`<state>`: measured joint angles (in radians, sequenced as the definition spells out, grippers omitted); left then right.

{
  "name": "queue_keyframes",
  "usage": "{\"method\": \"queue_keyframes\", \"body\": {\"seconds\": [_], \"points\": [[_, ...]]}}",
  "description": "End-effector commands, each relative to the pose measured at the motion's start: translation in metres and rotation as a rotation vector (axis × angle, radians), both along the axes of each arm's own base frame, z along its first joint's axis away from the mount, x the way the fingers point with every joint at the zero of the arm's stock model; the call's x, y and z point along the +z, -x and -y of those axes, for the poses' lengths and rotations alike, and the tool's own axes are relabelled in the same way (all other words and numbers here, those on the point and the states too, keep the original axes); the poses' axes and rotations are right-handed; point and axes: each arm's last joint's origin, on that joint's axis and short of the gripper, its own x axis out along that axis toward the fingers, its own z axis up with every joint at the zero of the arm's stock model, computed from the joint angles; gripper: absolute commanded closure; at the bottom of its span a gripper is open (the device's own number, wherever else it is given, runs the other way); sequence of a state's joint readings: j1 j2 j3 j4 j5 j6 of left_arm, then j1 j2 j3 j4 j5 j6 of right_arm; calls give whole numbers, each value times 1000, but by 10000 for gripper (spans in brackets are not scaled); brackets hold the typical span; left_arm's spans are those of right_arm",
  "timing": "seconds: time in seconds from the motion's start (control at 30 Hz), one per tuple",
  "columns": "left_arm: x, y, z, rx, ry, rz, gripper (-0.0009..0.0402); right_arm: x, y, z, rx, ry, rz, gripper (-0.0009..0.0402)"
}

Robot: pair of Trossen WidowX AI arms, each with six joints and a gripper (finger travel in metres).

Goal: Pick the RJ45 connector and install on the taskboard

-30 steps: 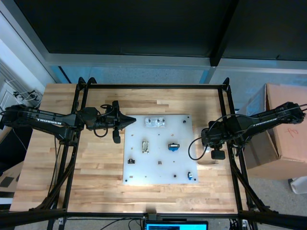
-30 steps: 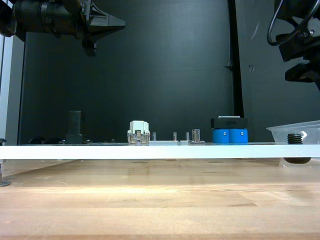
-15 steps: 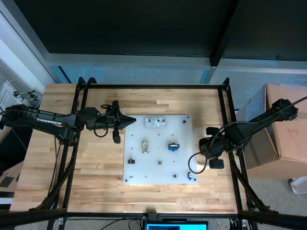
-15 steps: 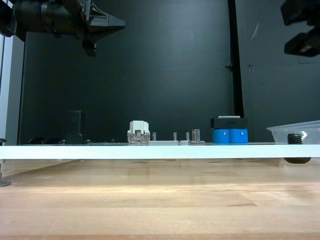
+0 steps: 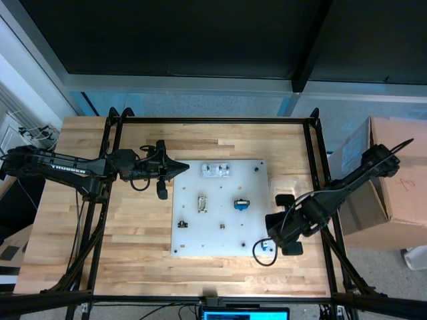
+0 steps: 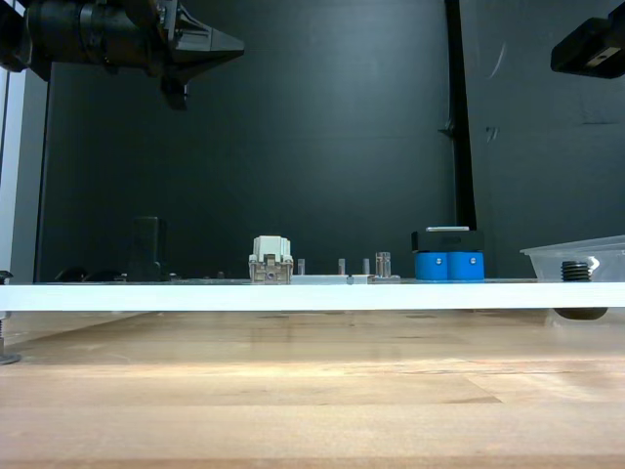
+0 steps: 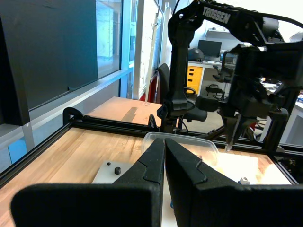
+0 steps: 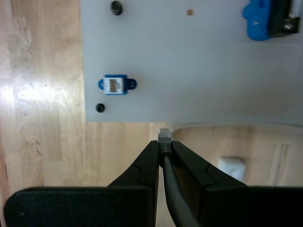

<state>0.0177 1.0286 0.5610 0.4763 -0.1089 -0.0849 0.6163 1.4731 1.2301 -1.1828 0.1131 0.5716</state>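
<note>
My right gripper (image 8: pixel 164 144) is shut on the RJ45 connector (image 8: pixel 164 136), a small clear plug whose grey cable runs back between the fingers. The plug hangs just off the white taskboard (image 8: pixel 189 61), short of the blue RJ45 jack (image 8: pixel 117 84). From above, the right gripper (image 5: pixel 272 228) hovers over the board's near right corner, close to the blue jack (image 5: pixel 265 246), with the cable (image 5: pixel 257 255) looping below. My left gripper (image 5: pixel 183 167) is shut and empty, held high beside the board's far left edge (image 6: pixel 234 41).
The taskboard (image 5: pixel 220 193) carries a blue block (image 5: pixel 241 204), a white socket (image 5: pixel 201 203) and small pegs. A clear plastic tray (image 5: pixel 283 183) sits just off its right edge. A black frame (image 5: pixel 213 121) rings the table. A cardboard box (image 5: pixel 393 187) stands at the far right.
The right arm has swung toward the near edge and leftward with the connector, from beside the tray to the board's near right corner. The left arm has not moved.
</note>
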Motion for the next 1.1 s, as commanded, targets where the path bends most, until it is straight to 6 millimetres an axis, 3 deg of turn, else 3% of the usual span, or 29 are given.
{"method": "queue_keyframes", "body": {"seconds": [0.03, 0.47, 1.1], "points": [[0, 0, 0, 0, 0, 0, 393, -1, -7, -10, 13, 4, -1, 393], [0, 0, 0, 0, 0, 0, 393, -6, -23, -31, 31, -4, 20, 393], [0, 0, 0, 0, 0, 0, 393, -14, -25, -33, 31, 0, 41, 393]]}}
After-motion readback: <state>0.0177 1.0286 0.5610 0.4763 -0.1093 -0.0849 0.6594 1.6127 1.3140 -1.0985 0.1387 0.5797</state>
